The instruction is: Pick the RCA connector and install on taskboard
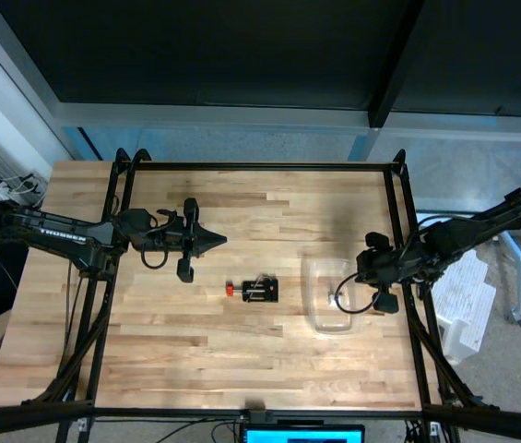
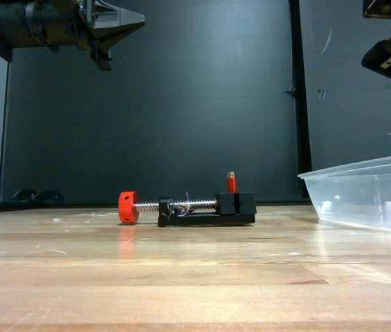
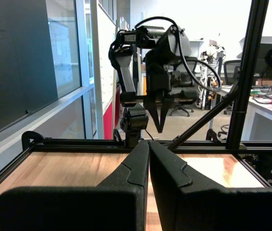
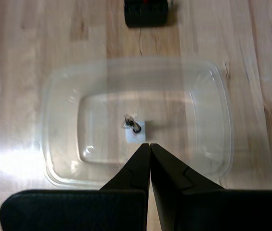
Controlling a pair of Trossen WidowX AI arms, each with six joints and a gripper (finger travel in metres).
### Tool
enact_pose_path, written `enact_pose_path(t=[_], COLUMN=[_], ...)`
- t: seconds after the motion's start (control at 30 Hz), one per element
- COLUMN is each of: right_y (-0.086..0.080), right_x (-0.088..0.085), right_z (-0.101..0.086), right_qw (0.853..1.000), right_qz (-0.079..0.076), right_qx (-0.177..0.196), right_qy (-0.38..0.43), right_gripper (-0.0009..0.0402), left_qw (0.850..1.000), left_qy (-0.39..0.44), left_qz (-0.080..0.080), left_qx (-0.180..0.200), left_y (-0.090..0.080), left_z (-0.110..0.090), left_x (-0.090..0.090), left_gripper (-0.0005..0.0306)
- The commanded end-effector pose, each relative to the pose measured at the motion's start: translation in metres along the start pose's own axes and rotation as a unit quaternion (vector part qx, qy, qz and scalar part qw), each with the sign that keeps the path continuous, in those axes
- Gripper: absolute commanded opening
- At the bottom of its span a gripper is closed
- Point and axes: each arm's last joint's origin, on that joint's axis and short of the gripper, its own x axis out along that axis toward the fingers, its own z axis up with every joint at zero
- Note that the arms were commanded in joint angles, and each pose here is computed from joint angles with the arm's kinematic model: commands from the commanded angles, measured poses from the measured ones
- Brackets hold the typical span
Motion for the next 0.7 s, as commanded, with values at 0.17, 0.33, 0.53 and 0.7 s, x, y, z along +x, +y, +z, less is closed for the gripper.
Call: enact_pose_path(t=[0.17, 0.33, 0.53, 0.7], right_y=[0.007, 0.008, 0.010, 0.010], right_x=[0.015, 0.025, 0.038, 0.047], right_z=[0.002, -0.001, -0.006, -0.011], right_qw=[0.999, 0.999, 0.999, 0.999], right_qz=[-0.011, -0.016, -0.022, -0.030], right_qx=[-0.010, -0.005, 0.004, 0.003], right_qy=[0.038, 0.051, 0.038, 0.030], right_gripper=[0.0043, 0.0114, 0.0164, 0.0170], left_qw=[1.000, 1.000, 1.000, 1.000], left_qy=[0.000, 0.000, 0.000, 0.000], left_qz=[0.000, 0.000, 0.000, 0.000], left_qx=[0.000, 0.000, 0.000, 0.000], left_y=[0.000, 0.000, 0.000, 0.000], left_z=[0.000, 0.000, 0.000, 0.000], left_x=[0.000, 0.000, 0.000, 0.000], left_gripper=[0.0000, 0.0000, 0.0000, 0.0000])
